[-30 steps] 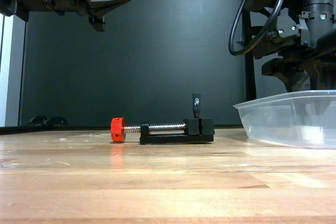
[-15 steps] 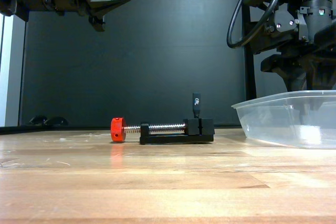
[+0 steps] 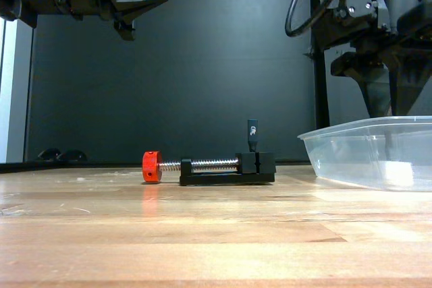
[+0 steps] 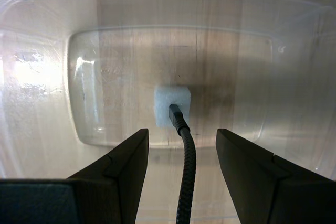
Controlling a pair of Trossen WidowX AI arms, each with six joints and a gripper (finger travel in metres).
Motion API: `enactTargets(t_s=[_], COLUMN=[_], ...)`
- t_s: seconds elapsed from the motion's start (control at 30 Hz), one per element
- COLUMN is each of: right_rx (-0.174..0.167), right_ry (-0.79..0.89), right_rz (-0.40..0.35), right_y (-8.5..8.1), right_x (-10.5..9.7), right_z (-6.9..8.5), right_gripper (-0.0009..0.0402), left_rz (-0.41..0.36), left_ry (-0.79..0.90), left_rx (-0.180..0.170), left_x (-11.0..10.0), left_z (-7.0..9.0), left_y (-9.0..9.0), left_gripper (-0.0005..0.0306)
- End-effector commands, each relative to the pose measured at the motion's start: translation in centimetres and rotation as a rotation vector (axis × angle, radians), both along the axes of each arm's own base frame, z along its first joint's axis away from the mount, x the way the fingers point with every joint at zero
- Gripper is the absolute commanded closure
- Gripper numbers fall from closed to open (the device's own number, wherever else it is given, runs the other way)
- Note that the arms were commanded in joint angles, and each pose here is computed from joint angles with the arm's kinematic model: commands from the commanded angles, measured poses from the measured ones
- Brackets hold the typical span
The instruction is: Pick the USB-C connector and install on taskboard
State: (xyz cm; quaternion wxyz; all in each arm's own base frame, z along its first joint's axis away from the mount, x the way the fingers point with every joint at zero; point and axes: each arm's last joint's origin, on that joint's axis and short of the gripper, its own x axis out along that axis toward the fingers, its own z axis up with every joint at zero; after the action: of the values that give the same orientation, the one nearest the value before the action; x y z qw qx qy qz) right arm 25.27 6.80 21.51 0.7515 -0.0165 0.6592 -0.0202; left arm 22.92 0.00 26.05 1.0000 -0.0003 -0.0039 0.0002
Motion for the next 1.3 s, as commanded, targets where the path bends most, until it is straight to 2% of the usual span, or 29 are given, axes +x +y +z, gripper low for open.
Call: enactTargets(t_s=[0.03, 0.3, 0.6, 0.67, 1.3], right_rx=[-0.002, -0.01, -0.015, -0.007, -0.003], right_ry=[0.013, 0.031, 0.048, 0.05, 0.03], right_rz=[0.001, 0.015, 0.018, 0.017, 0.023], right_y=[0.0, 0.0, 0.0, -0.1, -0.2], right_x=[0.1, 0.6, 0.8, 0.7, 0.6], right_z=[-0.2, -0.6, -1.9, -2.1, -2.5], right_gripper=[0.0215, 0.0215, 0.0231, 0.0235, 0.0268], left_rz=[0.0, 0.0, 0.0, 0.0, 0.0], left_ry=[0.0, 0.0, -0.001, 0.0, 0.0], left_rx=[0.0, 0.0, 0.0, 0.0, 0.0], left_x=[0.0, 0.0, 0.0, 0.0, 0.0], left_z=[0.0, 0.0, 0.0, 0.0, 0.0], left_y=[0.0, 0.0, 0.0, 0.0, 0.0], left_gripper=[0.03, 0.03, 0.03, 0.03, 0.03])
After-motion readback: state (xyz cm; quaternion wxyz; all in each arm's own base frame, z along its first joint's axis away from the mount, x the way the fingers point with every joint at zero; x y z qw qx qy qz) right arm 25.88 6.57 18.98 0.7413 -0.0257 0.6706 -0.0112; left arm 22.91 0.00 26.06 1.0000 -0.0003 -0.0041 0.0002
